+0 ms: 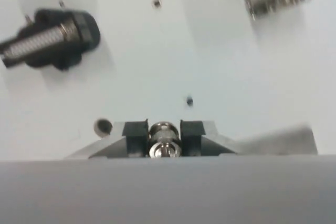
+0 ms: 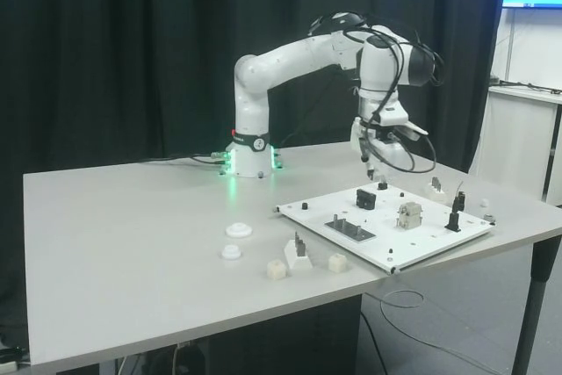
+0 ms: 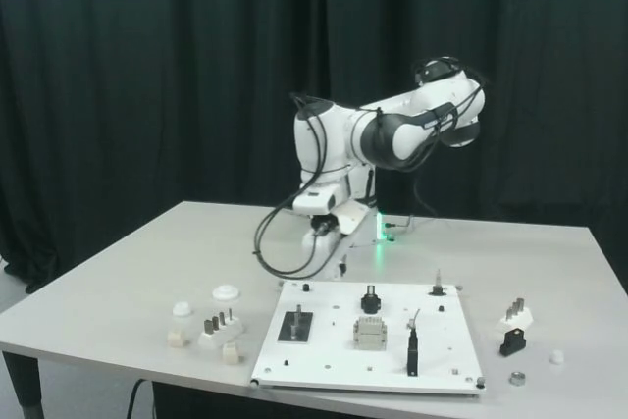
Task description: Insert BNC.
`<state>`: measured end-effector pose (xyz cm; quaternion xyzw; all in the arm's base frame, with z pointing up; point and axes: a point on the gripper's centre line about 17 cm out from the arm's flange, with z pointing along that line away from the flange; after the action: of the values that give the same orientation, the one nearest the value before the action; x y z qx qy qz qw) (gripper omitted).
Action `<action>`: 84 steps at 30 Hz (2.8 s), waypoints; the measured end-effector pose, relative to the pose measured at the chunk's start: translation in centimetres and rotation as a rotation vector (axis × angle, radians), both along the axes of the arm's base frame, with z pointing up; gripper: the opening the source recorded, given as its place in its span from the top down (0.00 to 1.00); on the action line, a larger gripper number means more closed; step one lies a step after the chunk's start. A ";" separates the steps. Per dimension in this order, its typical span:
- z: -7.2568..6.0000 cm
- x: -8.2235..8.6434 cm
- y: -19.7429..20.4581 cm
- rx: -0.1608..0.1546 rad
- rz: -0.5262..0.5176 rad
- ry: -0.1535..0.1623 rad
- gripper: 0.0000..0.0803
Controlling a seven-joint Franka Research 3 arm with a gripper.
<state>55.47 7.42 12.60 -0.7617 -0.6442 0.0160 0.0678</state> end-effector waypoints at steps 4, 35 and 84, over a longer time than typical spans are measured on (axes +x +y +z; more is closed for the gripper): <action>0.0 -0.2 1.5 0.000 0.026 0.000 0.84; -1.6 -0.6 12.2 -0.049 0.104 -0.070 0.84; -6.7 -1.5 12.9 -0.110 0.212 -0.089 0.84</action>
<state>53.95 20.28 5.94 -0.6919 -0.7216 0.0246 -0.0047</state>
